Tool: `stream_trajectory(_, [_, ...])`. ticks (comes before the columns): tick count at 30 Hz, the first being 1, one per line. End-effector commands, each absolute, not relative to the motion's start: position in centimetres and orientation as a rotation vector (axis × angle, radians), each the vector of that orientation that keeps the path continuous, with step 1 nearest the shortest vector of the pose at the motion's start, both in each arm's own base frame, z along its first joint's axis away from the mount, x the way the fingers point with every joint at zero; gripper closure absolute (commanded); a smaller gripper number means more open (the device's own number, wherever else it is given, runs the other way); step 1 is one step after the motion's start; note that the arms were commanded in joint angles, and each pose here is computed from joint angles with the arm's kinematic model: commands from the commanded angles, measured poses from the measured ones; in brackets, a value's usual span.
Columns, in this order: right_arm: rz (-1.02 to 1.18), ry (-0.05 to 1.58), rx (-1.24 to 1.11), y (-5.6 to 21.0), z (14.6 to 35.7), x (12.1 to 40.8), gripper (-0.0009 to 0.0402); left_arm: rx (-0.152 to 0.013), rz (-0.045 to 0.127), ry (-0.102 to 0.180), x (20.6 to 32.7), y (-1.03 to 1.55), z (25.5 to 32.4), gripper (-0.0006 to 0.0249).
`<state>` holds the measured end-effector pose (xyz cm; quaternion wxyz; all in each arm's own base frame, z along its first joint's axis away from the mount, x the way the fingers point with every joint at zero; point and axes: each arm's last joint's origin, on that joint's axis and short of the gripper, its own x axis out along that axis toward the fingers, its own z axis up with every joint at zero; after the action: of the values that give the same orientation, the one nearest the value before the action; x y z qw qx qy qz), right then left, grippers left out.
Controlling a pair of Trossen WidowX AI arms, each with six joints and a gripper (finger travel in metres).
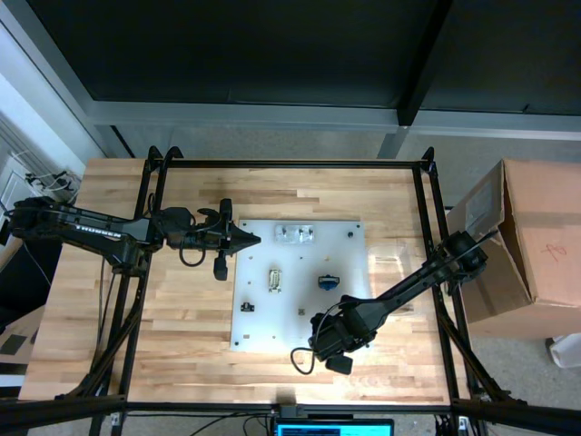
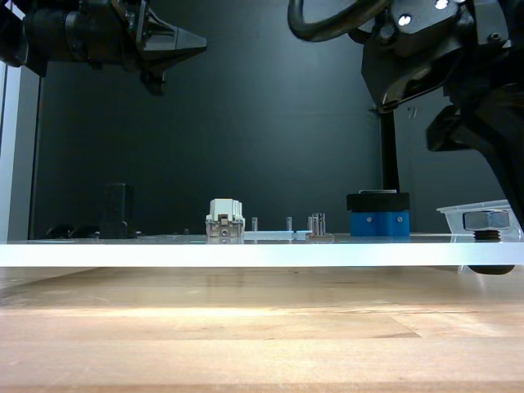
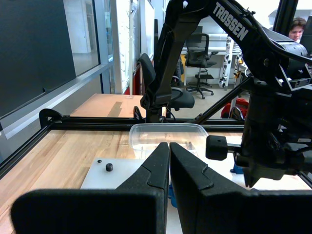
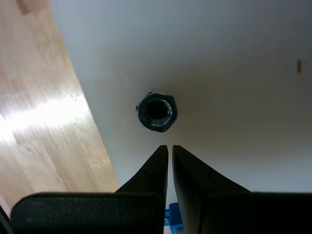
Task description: Pick the M12 nut and place it on its threads and fasten
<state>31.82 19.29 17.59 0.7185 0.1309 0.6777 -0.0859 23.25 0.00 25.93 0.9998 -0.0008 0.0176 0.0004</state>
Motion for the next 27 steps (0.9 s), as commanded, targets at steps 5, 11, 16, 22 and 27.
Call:
stream_trajectory(5, [-0.325, 1.49, 0.442, 19.35, 17.59, 31.78, 0.037, -0.002, 0.0, 0.035, 23.25, 0.0, 25.94, 0.0243])
stream_trajectory(11, [-0.475, 1.464, 0.599, 19.36, 17.59, 31.77, 0.0357, -0.002, 0.0, 0.035, 23.25, 0.0, 25.93, 0.0243])
stream_trajectory(16, [-0.572, 1.441, 0.701, 19.36, 17.59, 31.77, 0.0352, -0.002, 0.0, 0.035, 23.25, 0.0, 25.93, 0.0243])
stream_trajectory(22, [-0.687, 1.408, 0.82, 19.36, 17.59, 31.76, 0.0355, -0.002, 0.0, 0.035, 23.25, 0.0, 25.93, 0.0243])
stream_trajectory(27, [-0.783, 1.374, 0.92, 19.37, 17.59, 31.76, 0.0353, -0.002, 0.0, 0.035, 23.25, 0.0, 25.93, 0.0243])
